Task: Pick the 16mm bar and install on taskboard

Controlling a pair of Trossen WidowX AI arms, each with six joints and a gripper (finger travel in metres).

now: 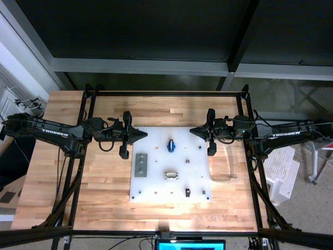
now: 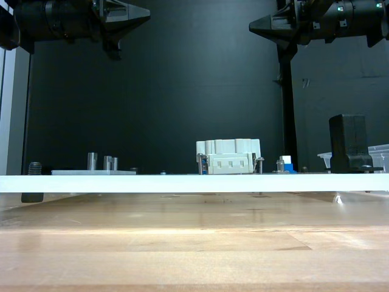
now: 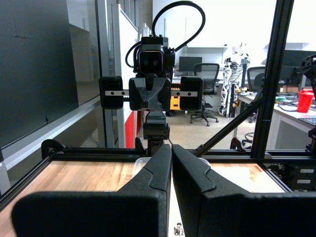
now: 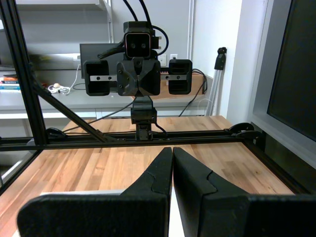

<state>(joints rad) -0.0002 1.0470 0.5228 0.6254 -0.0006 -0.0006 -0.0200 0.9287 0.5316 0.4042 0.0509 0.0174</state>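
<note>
Hangs the left gripper (image 1: 143, 134) left of centre in the high view, above the far-left edge of the taskboard (image 1: 156, 183), fingers clenched together on nothing. Sets the right gripper (image 1: 193, 130) right of centre, above the far-right edge, likewise clenched and empty. Cannot tell where the 16mm bar lies; not in either gripper. Shows short pegs (image 2: 92, 160) upright on the grey plate (image 1: 141, 164), left part of the board.
</note>
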